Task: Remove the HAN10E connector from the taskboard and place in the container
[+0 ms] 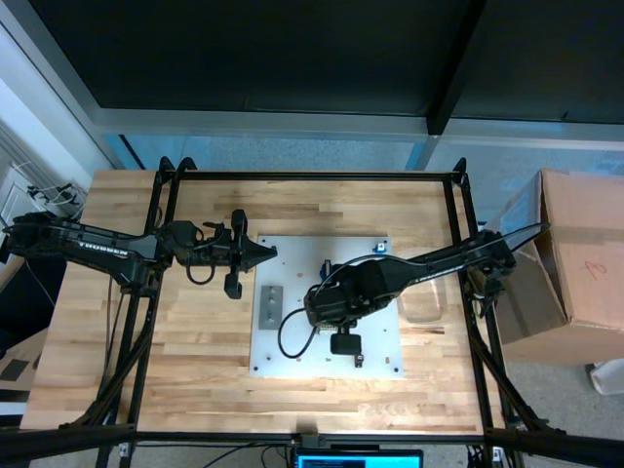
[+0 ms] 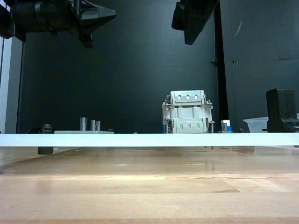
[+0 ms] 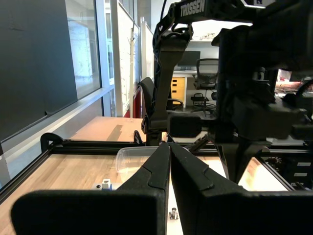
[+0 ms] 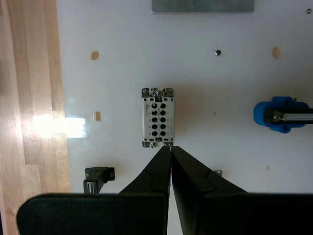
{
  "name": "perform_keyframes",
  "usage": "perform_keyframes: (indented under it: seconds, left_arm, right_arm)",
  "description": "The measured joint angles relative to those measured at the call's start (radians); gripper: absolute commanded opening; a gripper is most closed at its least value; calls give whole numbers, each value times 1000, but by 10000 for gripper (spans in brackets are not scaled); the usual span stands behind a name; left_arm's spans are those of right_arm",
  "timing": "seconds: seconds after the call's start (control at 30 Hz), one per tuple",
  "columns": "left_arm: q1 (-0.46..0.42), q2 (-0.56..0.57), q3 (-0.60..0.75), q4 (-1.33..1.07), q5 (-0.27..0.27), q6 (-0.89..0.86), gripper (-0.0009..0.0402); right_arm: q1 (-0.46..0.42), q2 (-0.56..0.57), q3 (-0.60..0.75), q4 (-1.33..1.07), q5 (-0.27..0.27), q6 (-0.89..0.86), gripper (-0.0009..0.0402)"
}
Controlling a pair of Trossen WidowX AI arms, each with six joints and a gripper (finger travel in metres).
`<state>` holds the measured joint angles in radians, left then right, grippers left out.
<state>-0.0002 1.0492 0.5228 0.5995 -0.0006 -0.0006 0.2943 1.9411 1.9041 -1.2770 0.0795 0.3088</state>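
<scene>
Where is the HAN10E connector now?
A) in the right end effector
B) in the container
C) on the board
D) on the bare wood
C: the connector stands seated on the board, untouched beneath the shut right end effector; the shut left end effector hovers over the board's left edge.

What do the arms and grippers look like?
The left arm and right arm are matte black, with white TROSSEN lettering and looping black cables. The left gripper, over the taskboard edge, and right gripper, above the seated HAN10E connector, have tapered wedge fingers, shut.
</scene>
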Motion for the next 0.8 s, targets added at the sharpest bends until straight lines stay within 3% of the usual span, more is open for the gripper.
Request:
perform_keyframes:
  seconds: [0.23, 0.6, 0.8]
  left_arm:
    - [0, 0, 0, 0, 0, 0, 0]
    - [0, 0, 0, 0, 0, 0, 0]
    - [0, 0, 0, 0, 0, 0, 0]
  right_arm:
    - [1, 16, 3, -18, -14, 4, 23]
    - [1, 65, 0, 12, -21, 27, 208]
    - [1, 65, -44, 61, -20, 27, 271]
